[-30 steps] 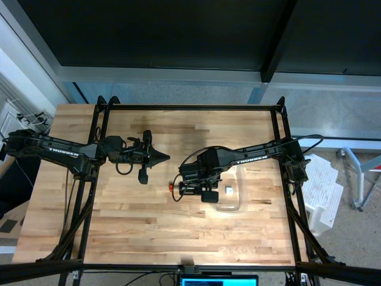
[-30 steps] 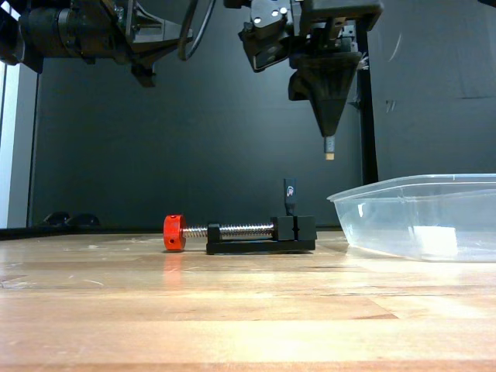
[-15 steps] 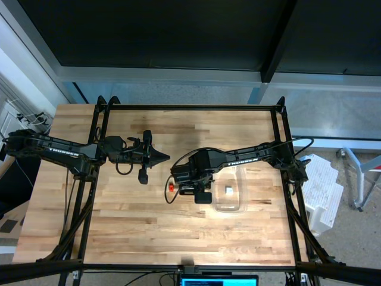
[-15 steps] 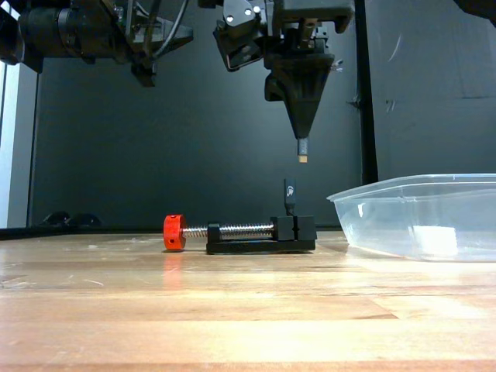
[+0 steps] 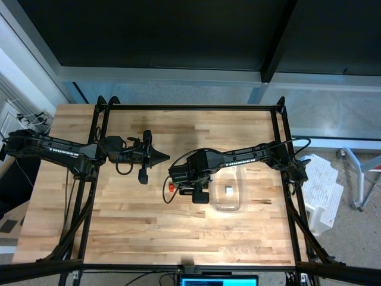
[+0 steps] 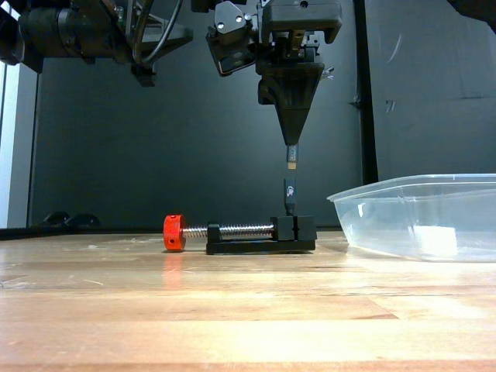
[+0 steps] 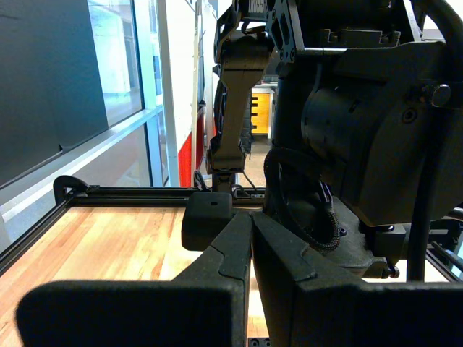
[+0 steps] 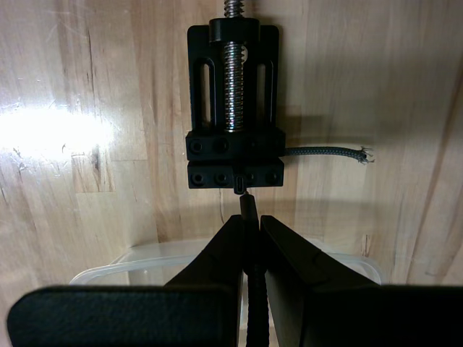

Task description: Pick the USB-C connector and install on taskboard

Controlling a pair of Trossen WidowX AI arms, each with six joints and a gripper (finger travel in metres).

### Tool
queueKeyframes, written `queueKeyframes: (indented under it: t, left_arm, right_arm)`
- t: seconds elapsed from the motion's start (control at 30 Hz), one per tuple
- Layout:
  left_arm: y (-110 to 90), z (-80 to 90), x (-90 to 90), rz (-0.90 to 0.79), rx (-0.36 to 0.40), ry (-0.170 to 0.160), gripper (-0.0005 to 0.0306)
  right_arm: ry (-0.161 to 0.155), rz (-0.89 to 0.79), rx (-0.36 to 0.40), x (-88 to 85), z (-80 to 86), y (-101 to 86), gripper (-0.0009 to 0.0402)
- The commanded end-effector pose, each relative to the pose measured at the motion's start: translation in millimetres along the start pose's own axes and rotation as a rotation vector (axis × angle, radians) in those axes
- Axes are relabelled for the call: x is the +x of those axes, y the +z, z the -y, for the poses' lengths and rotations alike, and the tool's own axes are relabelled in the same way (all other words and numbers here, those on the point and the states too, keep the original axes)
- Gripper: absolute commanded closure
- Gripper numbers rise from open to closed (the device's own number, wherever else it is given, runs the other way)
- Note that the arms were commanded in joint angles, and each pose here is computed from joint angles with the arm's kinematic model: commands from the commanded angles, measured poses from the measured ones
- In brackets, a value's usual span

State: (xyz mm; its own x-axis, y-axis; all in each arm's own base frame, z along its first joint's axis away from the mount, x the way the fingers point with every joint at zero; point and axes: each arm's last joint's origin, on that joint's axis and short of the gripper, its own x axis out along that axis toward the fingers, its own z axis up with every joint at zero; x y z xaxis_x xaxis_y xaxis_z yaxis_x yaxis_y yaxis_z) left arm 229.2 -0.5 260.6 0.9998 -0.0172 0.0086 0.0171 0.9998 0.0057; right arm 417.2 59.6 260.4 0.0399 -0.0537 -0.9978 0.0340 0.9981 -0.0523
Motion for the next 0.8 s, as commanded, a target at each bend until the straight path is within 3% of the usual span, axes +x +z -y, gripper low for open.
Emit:
queueKeyframes:
  t: [0.03, 0.8]
  left_arm:
    - [0.0, -0.1, 0.0, 0.0, 0.0, 0.0, 0.03]
    - [0.0, -0.1, 0.0, 0.0, 0.0, 0.0, 0.03]
  right_arm:
    - [0.003, 0.004, 0.002, 0.2, -0.3, 0.5, 0.0394]
    - [0.003, 0.017, 0.017, 5.2, -2.0, 1.9, 0.0394]
